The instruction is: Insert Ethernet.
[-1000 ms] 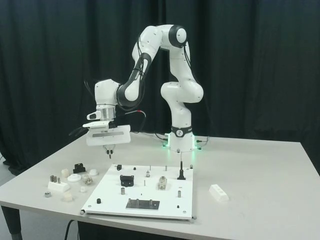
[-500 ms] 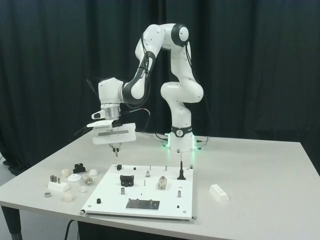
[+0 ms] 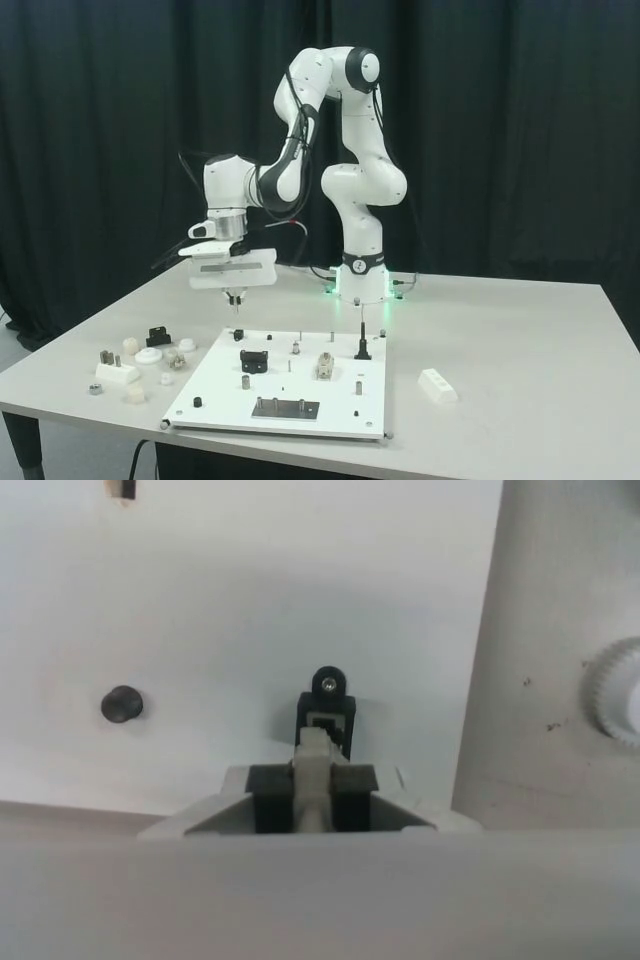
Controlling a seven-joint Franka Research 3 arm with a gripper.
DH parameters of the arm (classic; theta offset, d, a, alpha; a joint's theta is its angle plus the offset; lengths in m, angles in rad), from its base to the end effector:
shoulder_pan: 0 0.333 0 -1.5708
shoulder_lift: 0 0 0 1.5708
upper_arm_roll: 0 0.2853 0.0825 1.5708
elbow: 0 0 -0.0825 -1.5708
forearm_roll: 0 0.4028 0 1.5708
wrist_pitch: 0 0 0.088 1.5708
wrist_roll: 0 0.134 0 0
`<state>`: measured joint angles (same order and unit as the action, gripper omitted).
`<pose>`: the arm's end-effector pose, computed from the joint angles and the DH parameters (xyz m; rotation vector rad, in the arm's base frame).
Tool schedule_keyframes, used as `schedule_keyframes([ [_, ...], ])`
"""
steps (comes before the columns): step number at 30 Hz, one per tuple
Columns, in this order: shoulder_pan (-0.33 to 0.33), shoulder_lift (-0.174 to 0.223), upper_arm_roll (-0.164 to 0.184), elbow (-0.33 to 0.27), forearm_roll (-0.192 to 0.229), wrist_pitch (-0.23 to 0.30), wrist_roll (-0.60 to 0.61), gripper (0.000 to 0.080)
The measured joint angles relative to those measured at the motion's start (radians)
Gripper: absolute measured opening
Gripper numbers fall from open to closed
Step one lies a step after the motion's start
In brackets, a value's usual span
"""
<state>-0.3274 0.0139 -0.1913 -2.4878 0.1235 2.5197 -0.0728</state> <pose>0.4203 -0.2393 0.2110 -2.9654 0.8297 -0.0586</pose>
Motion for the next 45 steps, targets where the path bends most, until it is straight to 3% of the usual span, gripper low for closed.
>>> schedule_keyframes([
  [14, 0.000, 0.002, 0.003, -0.008, -0.054, 0.017, 0.018, 0.0075],
  [21, 0.000, 0.005, 0.002, -0.028, -0.058, 0.065, 0.018, 0.0075],
  [45, -0.001, 0.056, 0.002, -0.041, -0.058, 0.143, 0.004, 0.0075],
])
